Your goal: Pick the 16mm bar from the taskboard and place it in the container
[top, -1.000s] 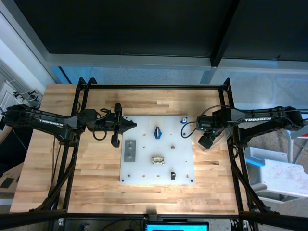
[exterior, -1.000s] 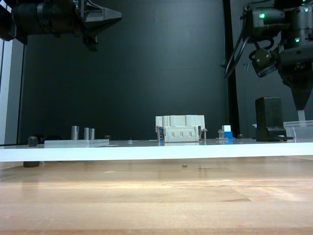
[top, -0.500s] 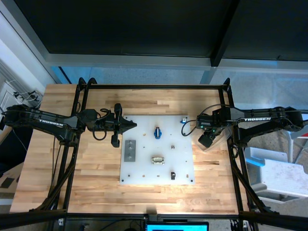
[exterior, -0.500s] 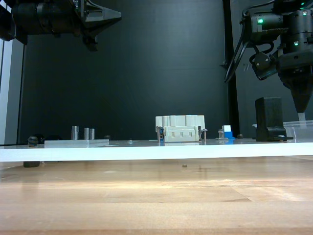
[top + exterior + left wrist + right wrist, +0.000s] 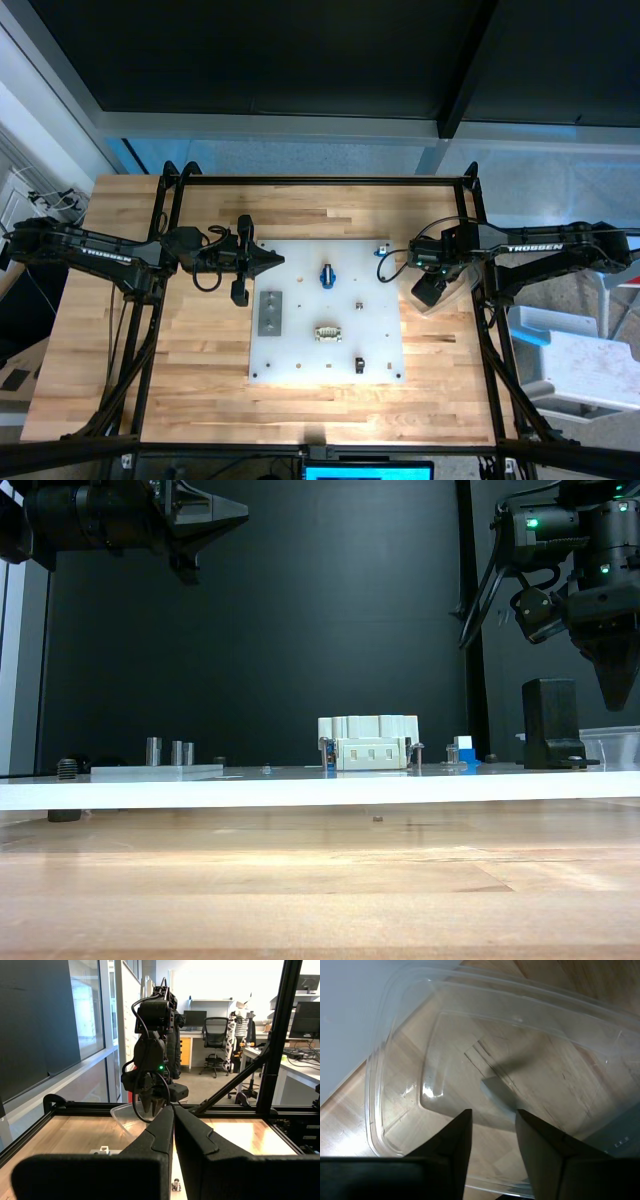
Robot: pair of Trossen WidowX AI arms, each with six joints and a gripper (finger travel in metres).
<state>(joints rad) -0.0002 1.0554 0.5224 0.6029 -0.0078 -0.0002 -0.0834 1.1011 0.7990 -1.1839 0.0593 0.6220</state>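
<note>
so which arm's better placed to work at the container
Right: the right gripper hangs open directly over the container. The left gripper is shut above the far left corner of the taskboard.

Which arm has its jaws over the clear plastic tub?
The right gripper, jaws open above the container; the left gripper, jaws shut, hangs over the taskboard's far left corner.

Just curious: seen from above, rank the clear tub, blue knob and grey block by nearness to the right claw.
1. container, beneath the right gripper.
2. blue knob, far middle of the taskboard.
3. grey metal block, taskboard's left side, near the left gripper.
</note>
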